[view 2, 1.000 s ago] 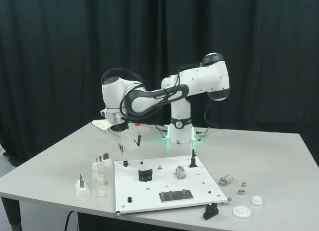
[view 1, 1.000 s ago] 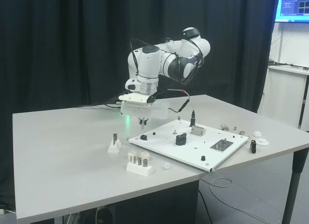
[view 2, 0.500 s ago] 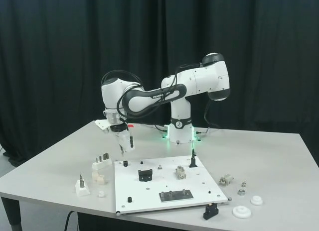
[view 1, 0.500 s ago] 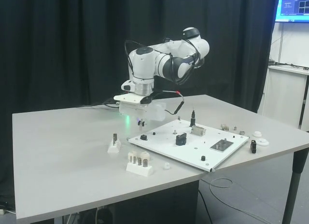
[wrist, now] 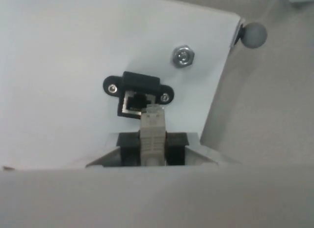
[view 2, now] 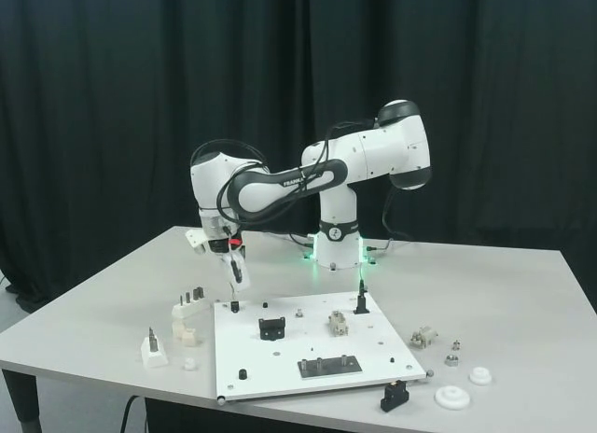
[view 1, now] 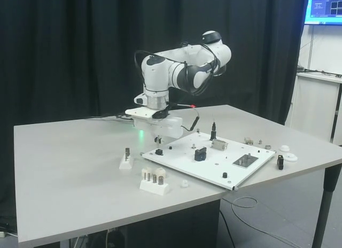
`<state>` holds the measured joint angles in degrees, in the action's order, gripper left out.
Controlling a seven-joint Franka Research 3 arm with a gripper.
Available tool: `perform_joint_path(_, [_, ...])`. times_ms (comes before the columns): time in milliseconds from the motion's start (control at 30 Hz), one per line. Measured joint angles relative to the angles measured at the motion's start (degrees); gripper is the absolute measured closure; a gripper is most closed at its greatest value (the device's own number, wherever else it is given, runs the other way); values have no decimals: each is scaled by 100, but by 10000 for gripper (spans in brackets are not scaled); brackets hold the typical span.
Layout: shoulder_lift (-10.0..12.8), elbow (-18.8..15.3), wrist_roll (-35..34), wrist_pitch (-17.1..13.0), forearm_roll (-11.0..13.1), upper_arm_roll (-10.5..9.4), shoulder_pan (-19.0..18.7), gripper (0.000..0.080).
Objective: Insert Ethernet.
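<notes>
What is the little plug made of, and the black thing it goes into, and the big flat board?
Ethernet plug: looks like pale, slightly see-through plastic. Black socket: probably matt plastic, fixed with two shiny metal screws. White board: smooth and matt, maybe painted metal or plastic; I cannot tell which.

plug above socket, on board

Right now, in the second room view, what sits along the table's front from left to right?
White holder with a pin → small white ring → white board → black clip → large white disc → small white disc.
</notes>
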<state>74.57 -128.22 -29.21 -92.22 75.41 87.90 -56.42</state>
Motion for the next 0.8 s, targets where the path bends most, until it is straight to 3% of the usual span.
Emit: perform_joint_path(800, [0, -5, -622, -28, 146, 27, -36, 702])
